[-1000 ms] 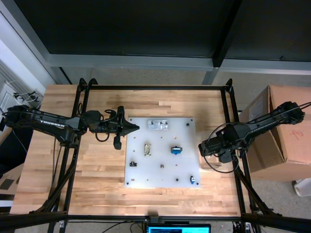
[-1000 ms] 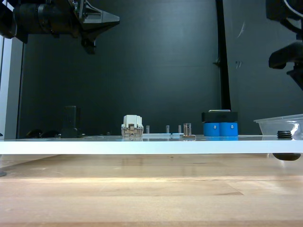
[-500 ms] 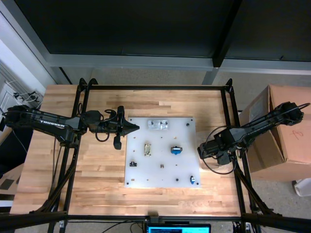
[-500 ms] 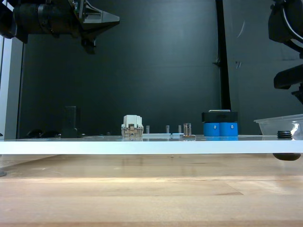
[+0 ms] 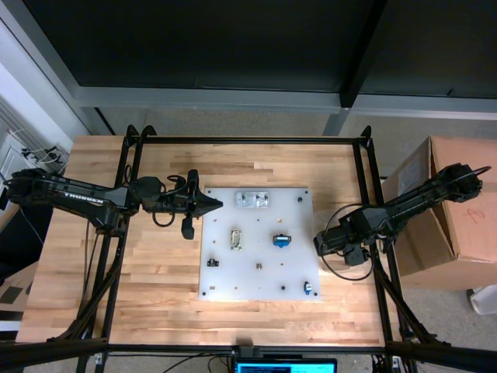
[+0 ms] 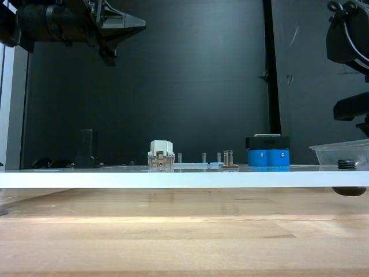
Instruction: Pick the M12 nut and place it on its threads and fasten
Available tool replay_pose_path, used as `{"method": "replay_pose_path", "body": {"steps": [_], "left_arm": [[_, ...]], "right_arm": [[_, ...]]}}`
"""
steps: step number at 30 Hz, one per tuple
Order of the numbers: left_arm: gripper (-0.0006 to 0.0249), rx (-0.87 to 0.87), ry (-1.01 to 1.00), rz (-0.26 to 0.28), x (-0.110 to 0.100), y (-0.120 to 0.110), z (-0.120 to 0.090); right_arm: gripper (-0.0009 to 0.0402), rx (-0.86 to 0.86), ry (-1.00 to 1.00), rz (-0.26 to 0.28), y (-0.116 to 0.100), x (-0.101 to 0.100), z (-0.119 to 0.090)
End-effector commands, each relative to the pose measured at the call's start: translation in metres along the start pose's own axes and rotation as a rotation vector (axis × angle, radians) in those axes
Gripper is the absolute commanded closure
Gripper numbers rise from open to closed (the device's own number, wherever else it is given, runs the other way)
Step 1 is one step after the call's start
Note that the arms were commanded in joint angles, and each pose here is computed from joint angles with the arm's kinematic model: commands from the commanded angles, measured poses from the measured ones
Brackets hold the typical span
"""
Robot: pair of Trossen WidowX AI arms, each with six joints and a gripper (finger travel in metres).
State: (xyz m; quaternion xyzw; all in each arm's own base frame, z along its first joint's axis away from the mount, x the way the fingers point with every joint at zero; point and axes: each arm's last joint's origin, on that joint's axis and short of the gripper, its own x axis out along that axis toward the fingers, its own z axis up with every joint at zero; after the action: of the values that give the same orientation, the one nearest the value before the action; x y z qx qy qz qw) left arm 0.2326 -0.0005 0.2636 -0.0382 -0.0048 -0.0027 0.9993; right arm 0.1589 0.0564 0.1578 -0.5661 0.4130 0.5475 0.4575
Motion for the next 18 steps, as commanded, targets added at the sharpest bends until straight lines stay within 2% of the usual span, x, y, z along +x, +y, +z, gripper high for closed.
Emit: {"method": "replay_pose_path", "body": {"steps": [1,18], "left_arm": [[0.0243,0.0,0.0,0.0,0.0,0.0,0.0],[0.0243,0.0,-0.001,0.0,0.0,0.0001,0.0002]], "right_arm": [[0.0209,0.001,0.001,0.001,0.0015,0.003,-0.0003],[0.0209,0.033,-0.001,-0.012,0.0033,0.0087,-0.0006]]}}
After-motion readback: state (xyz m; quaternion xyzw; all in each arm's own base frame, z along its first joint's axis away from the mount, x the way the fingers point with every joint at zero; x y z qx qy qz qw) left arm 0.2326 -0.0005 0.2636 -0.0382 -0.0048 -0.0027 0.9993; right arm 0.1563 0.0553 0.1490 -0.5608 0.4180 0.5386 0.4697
